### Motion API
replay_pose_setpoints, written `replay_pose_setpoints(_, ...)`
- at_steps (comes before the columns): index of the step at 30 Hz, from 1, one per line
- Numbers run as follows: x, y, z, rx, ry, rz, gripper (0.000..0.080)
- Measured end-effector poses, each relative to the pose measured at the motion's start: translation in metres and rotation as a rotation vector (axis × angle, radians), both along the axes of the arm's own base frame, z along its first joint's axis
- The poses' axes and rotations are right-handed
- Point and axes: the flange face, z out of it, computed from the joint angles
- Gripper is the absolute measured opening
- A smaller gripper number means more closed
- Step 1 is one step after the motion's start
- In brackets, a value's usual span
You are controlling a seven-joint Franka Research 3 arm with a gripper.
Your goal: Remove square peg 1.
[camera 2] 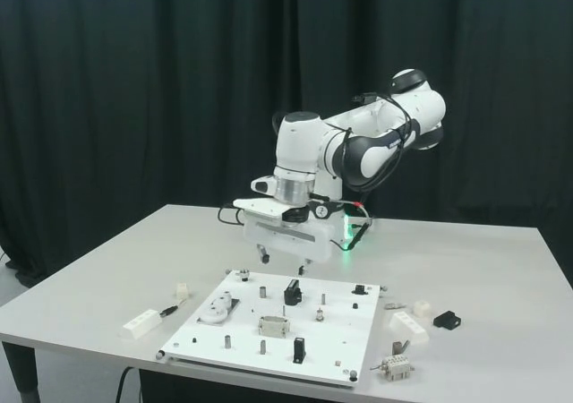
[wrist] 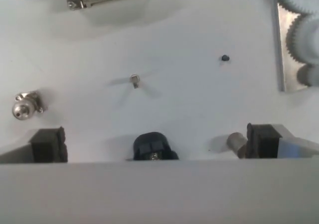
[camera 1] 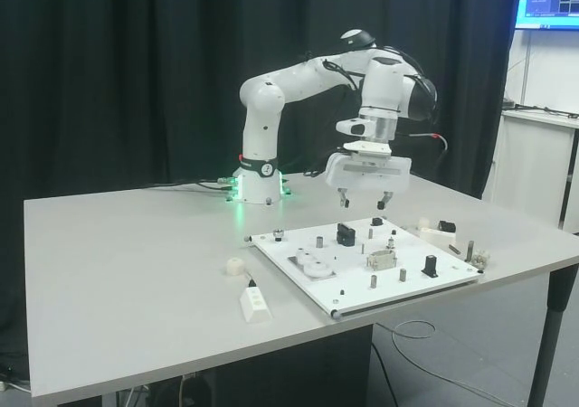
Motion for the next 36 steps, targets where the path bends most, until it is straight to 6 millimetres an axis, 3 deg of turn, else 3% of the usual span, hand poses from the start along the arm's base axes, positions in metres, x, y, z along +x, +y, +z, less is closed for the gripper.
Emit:
replay_pose_setpoints(21, -0.005, -0.01, -0.011, 0.074, -0.02, 0.034, 0.08)
replay_pose_setpoints(36, -0.001, -0.025, -0.034, 0.098, -0.015, 0.176, 0.08)
